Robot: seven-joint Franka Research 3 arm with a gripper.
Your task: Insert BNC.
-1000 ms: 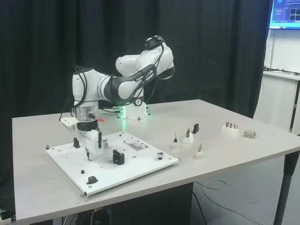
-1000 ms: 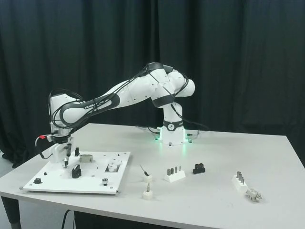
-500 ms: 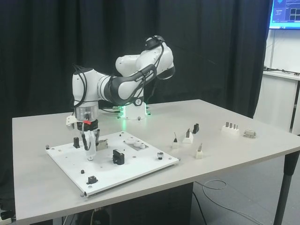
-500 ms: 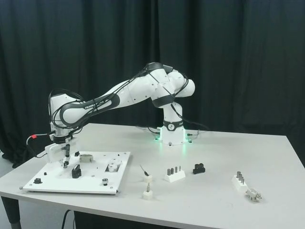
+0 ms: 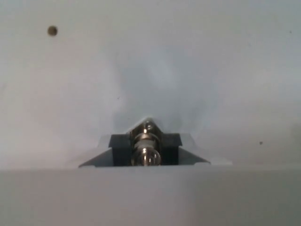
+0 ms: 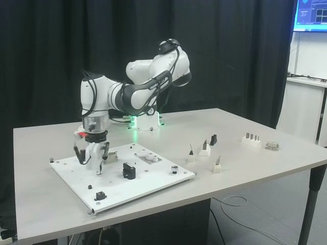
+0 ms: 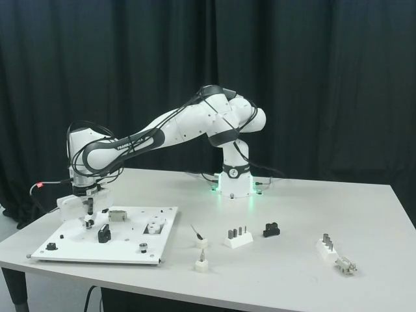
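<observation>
In the wrist view a metal BNC connector (image 5: 146, 141) sits upright between two black pads (image 5: 120, 149), and my gripper (image 5: 146, 155) is shut on it just above the white board (image 5: 150, 70). From the room, the gripper (image 6: 97, 159) points straight down over the left part of the white board (image 6: 148, 179), with the connector's lower end (image 6: 98, 171) at or very near the surface. The second room view shows the gripper (image 7: 86, 218) over the board's (image 7: 123, 246) back left area. Whether the connector touches a socket is hidden.
Black fixtures (image 6: 129, 171) (image 6: 100, 195) and a white round part (image 6: 145, 153) stand on the board near the gripper. Small white holders (image 6: 205, 149) (image 6: 217, 166) (image 6: 250, 140) and a grey connector (image 6: 271, 145) stand on the grey table to the right. A small hole (image 5: 52, 31) marks the board.
The wrist has turned about its vertical axis, swinging the camera mount and cable around, while the gripper stayed over the same spot on the board.
</observation>
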